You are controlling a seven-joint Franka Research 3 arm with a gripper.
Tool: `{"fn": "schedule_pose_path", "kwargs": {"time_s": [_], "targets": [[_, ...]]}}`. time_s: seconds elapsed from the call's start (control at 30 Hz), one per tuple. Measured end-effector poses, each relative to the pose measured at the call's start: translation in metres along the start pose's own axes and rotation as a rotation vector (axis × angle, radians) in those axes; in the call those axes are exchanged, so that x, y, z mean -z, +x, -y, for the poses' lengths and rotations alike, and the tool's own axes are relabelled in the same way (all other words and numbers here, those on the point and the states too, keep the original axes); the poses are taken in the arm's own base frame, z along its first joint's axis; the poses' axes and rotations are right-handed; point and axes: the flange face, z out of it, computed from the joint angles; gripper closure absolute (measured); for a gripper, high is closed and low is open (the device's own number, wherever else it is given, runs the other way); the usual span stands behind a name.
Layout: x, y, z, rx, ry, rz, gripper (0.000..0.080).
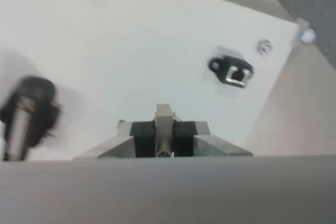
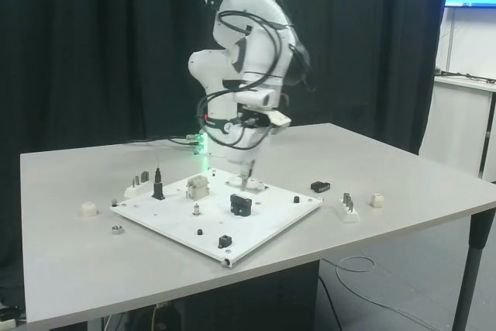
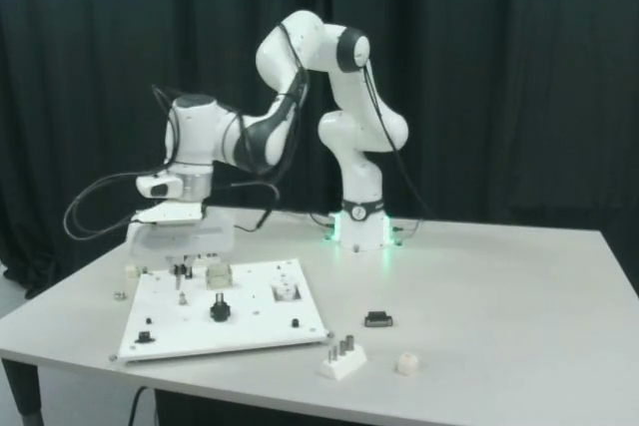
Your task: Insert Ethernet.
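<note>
Black curtains back the grey table (image 2: 403,168). Gripper (image 1: 163,129) fingers close on a small pale Ethernet plug (image 1: 163,113), held upright above the white board (image 1: 131,35), near the black metal-mouthed socket (image 1: 232,70), apparently for a straight insertion.

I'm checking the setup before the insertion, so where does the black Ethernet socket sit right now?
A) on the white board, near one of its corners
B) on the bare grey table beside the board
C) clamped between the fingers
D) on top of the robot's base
A: the wrist view shows the Ethernet socket lying on the white board close to a corner, apart from the gripper, which holds a plug.
</note>
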Motion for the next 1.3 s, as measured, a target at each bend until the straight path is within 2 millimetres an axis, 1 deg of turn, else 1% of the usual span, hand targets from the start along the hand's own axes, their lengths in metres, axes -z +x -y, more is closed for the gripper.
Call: {"fn": "schedule_pose_path", "kwargs": {"time_s": [0.23, 0.3, 0.43, 0.63, 0.93, 1.3], "targets": [[-0.010, -0.007, -0.037, 0.051, 0.018, -0.038, 0.0736], [-0.012, -0.009, -0.046, 0.099, 0.017, -0.047, 0.0736], [-0.016, -0.011, -0.059, 0.233, 0.019, -0.059, 0.0736], [-0.021, -0.010, -0.074, 0.367, 0.022, -0.072, 0.0736], [-0.028, -0.004, -0.087, 0.482, 0.022, -0.088, 0.0736], [-0.038, 0.010, -0.086, 0.649, 0.028, -0.087, 0.0736]]}}
